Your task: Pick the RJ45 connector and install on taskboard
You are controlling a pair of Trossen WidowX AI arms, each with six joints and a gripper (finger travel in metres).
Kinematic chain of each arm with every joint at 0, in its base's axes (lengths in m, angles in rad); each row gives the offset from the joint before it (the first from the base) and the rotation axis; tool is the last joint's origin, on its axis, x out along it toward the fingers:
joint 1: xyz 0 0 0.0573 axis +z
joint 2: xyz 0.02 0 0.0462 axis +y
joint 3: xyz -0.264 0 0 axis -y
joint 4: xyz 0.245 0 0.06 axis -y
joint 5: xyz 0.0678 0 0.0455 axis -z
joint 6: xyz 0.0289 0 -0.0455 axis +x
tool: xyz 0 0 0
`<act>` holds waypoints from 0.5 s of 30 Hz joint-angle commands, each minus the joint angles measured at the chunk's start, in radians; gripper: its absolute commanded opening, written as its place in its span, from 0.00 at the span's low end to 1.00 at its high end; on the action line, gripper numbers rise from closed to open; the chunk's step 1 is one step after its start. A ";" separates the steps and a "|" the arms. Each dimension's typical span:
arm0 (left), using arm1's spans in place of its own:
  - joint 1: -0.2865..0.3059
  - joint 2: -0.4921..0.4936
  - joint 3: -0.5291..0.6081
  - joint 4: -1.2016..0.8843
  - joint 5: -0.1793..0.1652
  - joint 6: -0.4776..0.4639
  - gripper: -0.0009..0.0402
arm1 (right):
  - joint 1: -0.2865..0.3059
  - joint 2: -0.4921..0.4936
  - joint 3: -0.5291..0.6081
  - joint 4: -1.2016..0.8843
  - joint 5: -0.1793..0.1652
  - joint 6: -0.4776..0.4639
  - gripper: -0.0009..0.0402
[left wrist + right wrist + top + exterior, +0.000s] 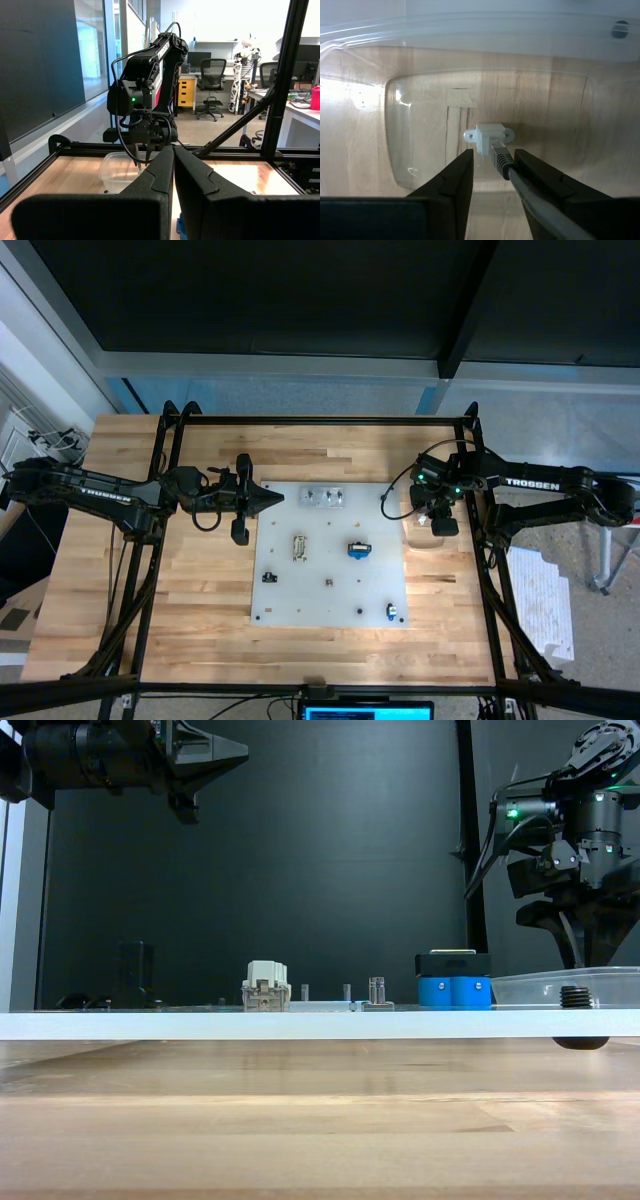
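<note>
Fingers [449, 182] of my right claw [492, 159] stand spread on either side of the RJ45 connector [489, 135] and its grey cable [535, 202]; I cannot tell whether they touch it. The connector lies in the clear tray [545, 985], just off the taskboard's [300, 590] right edge. My left claw [173, 150], pressed together, hovers over the taskboard's left edge, well above the counter [180, 610].
</note>
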 commanded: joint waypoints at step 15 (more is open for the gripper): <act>0.000 0.000 0.000 0.000 0.000 0.000 0.02 | 0.003 0.000 0.043 -0.048 0.000 0.000 0.03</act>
